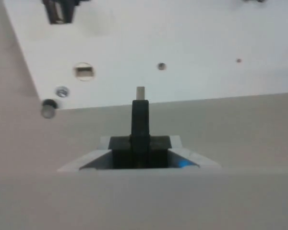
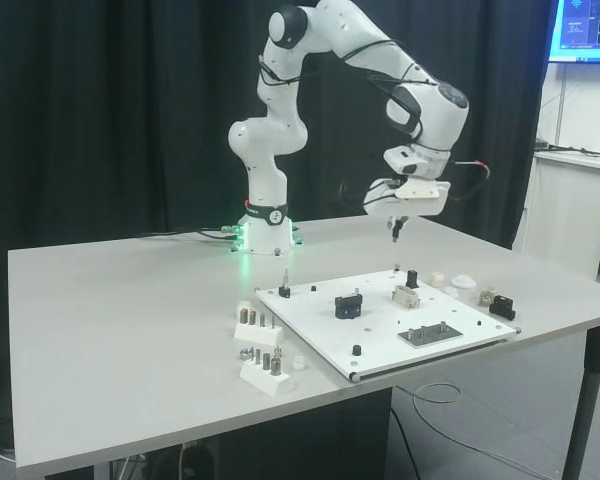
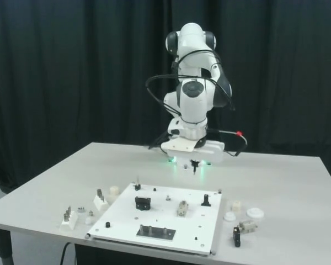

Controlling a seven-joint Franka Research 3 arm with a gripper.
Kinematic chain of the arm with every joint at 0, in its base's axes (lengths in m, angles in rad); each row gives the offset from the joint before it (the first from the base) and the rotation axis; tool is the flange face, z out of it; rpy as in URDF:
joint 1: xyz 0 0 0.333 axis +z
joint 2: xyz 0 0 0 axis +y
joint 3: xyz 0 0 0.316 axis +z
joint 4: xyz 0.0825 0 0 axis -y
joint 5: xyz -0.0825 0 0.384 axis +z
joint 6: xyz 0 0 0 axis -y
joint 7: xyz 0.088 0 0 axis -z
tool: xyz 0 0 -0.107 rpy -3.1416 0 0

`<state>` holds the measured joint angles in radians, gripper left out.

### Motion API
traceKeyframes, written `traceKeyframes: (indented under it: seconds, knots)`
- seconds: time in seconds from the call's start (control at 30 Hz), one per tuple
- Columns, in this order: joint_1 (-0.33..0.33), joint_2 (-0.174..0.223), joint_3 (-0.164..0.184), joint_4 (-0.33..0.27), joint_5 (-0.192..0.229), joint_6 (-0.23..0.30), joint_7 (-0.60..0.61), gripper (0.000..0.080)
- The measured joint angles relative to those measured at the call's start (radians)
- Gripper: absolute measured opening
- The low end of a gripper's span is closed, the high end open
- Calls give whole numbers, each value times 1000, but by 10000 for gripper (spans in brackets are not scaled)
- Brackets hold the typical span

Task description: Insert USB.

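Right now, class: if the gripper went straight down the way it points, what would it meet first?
Probably the white board near its far edge, or the grey table just beyond; depth is unclear. The gripper holds the USB plug pointing down.

tool [image 2: 394, 232] high over white board [image 2: 380, 320], open air beneath, low fixtures [image 2: 348, 306] below

Heavy black pleated curtain [image 2: 110, 120] hangs behind whole scene, floor to top in both room views. Wide flat grey tabletop [image 2: 110, 330] stands in front of it, on dark metal leg [image 2: 592, 400] at near corner. White cabinet [image 2: 570, 210] beside tabletop at side. Lit wall screen [image 2: 588, 28] above cabinet. Thin loose cable [image 2: 450, 400] hangs under tabletop edge. Lighting even.
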<state>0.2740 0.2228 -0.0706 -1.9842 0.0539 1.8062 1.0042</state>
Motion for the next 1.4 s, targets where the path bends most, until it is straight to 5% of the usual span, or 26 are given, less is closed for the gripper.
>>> traceKeyframes:
  seconds: [0.5,1.4]
  knots:
    - [12,87,35,87,26,-9,29,70]
    - [12,149,60,114,26,17,107,70]
